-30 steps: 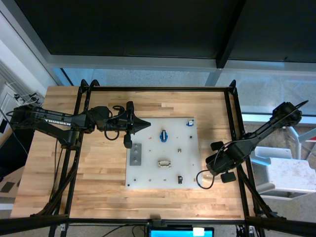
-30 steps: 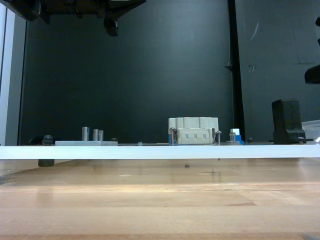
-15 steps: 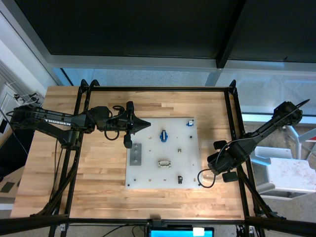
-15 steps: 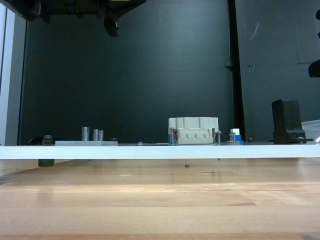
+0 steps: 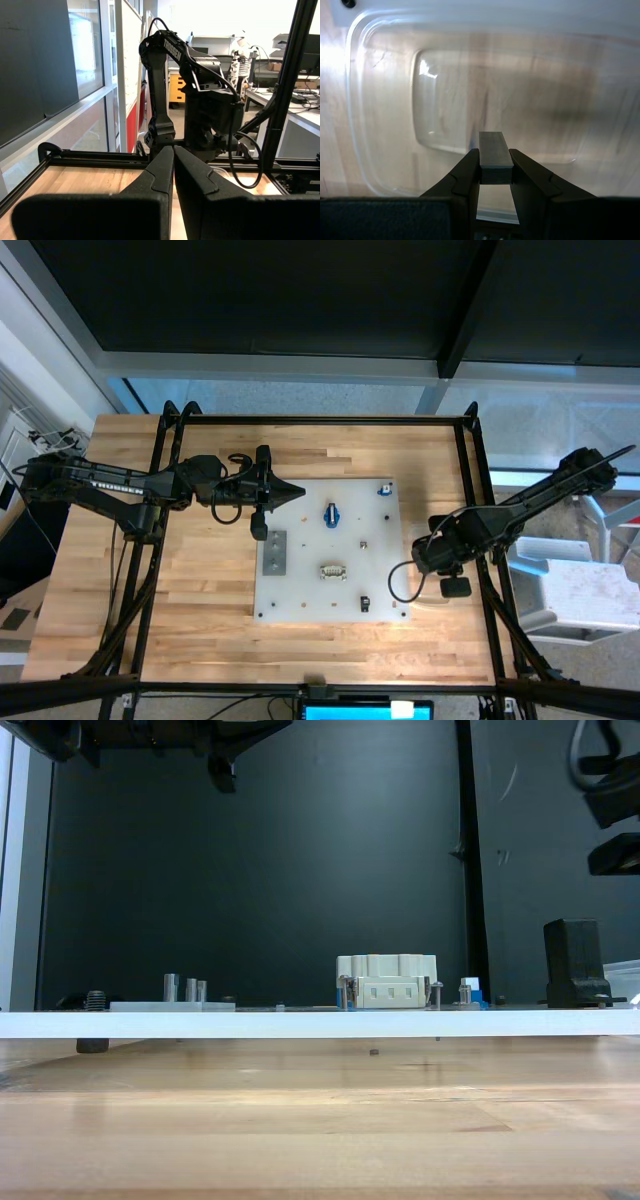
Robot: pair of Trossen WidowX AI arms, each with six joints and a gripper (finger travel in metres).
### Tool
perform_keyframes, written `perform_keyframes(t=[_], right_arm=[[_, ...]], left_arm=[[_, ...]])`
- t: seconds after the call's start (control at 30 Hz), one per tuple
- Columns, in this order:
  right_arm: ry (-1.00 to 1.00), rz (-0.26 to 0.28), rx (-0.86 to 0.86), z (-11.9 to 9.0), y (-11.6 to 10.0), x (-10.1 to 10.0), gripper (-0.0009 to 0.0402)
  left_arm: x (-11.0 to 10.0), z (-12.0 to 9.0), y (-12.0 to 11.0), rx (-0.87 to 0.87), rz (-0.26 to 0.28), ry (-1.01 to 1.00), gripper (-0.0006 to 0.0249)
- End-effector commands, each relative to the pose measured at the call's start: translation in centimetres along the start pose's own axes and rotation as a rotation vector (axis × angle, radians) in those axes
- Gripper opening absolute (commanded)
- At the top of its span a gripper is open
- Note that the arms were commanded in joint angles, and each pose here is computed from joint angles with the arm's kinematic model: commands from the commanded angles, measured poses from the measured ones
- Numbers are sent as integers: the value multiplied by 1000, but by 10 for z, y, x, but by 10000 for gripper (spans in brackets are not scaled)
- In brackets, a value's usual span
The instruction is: Pick the 16mm bar and place in it's hole on the taskboard
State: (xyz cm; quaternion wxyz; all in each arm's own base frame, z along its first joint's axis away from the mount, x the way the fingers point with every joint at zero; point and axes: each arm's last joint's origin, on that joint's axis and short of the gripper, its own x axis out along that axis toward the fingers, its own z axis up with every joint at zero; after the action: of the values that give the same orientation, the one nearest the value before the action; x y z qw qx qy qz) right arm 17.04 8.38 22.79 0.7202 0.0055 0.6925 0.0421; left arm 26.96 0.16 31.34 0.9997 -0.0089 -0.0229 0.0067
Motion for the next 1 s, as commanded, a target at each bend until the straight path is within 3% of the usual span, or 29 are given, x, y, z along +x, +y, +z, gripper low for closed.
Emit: perform_keyframes(t=[0.03, 0.47, 0.8, 1.0], right_arm=[[4, -5, -12, 4, -4, -1, 0], [7, -28, -61, 30, -15, -6, 9], [32, -44, -45, 55, -19, -9, 138], [47, -49, -46, 70, -19, -12, 187]], left_arm=[[0, 0, 0, 0, 0, 0, 0], [0, 0, 0, 0, 0, 0, 0], [0, 0, 0, 0, 0, 0, 0], [0, 0, 0, 0, 0, 0, 0]])
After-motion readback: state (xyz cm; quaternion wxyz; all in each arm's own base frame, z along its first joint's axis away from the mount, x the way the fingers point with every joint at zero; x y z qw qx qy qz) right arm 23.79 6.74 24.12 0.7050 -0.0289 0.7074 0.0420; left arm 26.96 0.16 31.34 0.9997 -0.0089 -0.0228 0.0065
